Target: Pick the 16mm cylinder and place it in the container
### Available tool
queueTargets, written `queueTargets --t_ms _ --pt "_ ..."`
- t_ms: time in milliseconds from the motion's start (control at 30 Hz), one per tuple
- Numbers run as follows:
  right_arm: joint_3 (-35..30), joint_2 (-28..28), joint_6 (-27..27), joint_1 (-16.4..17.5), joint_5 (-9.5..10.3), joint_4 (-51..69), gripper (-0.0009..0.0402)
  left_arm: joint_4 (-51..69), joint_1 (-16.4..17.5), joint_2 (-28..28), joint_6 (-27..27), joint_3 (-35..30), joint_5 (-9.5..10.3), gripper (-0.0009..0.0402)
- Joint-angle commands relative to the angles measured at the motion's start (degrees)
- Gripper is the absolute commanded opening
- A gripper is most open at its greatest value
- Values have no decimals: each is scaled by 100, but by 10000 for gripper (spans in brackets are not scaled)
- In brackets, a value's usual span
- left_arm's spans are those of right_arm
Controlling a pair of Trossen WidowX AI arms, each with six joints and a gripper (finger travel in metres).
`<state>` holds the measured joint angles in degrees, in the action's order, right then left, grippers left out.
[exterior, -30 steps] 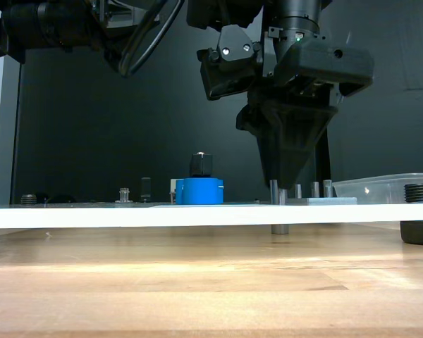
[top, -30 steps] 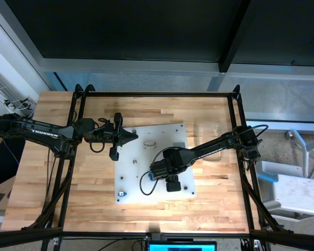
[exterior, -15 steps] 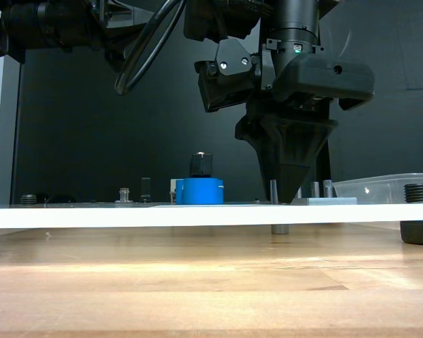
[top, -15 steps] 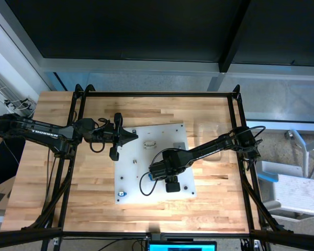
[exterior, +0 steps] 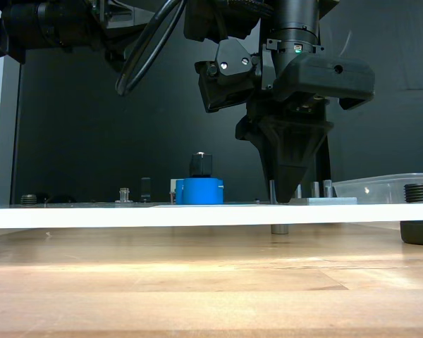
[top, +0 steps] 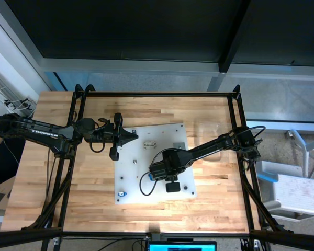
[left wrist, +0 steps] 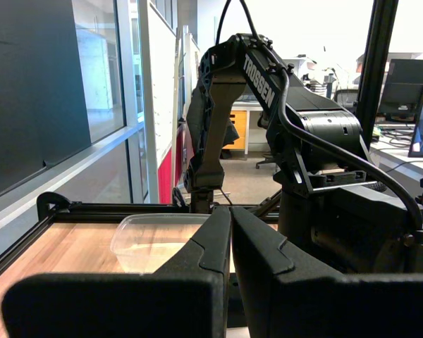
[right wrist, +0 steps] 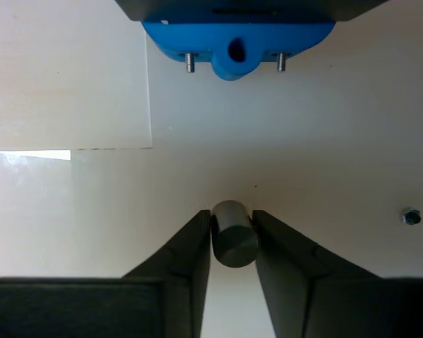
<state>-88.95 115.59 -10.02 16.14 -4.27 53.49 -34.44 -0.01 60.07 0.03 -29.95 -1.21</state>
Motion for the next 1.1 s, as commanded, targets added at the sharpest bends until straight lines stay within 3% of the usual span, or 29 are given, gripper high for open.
queueTargets --t_ms 33,333,1100 --pt "-4 -7 -2 -2 -11 2 39 -2 0 2 0 0 -2 0" --pt "-7 -70 0 -2 -15 37 -1 -2 0 2 0 0 -2 0" --pt "-13 -772 -4 -2 -17 282 0 -2 0 2 0 0 -2 0"
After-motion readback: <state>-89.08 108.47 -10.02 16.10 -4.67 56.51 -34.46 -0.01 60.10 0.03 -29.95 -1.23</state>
